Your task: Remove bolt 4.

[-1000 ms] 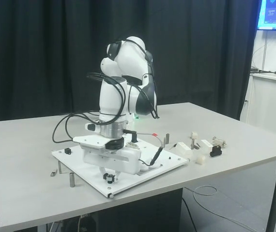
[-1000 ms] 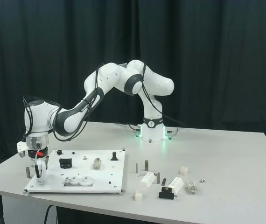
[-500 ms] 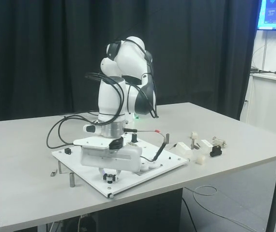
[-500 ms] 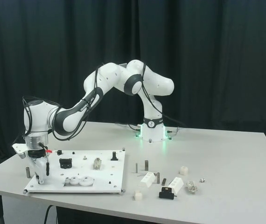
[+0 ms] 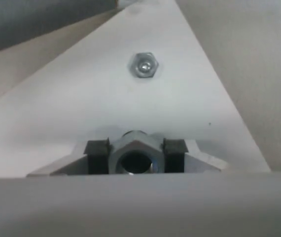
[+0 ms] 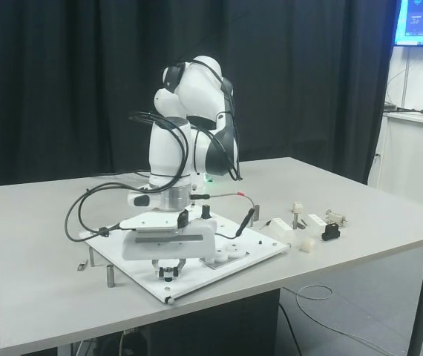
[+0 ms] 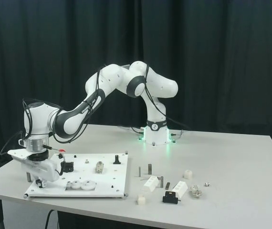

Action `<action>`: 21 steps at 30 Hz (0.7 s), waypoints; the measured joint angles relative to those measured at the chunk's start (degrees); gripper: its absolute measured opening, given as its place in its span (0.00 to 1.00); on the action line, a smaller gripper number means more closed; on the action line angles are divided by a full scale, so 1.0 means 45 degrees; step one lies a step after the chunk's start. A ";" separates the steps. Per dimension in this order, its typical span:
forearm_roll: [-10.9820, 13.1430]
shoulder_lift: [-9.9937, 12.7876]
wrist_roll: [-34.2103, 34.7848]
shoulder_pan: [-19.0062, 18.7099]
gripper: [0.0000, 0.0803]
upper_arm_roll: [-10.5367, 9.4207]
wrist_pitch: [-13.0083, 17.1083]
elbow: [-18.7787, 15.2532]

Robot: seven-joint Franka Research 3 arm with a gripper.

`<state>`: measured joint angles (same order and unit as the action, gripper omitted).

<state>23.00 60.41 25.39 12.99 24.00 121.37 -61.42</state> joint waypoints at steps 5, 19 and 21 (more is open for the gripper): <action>0.0000 0.0001 -0.1319 0.0002 0.29 0.0002 -0.0019 0.0013; -0.0002 0.0007 -0.4065 -0.0004 0.29 0.0004 -0.0039 0.0028; -0.0002 0.0008 -0.4338 -0.0004 0.29 0.0004 -0.0034 0.0028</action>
<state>22.99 60.44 5.87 12.97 24.01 121.22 -61.29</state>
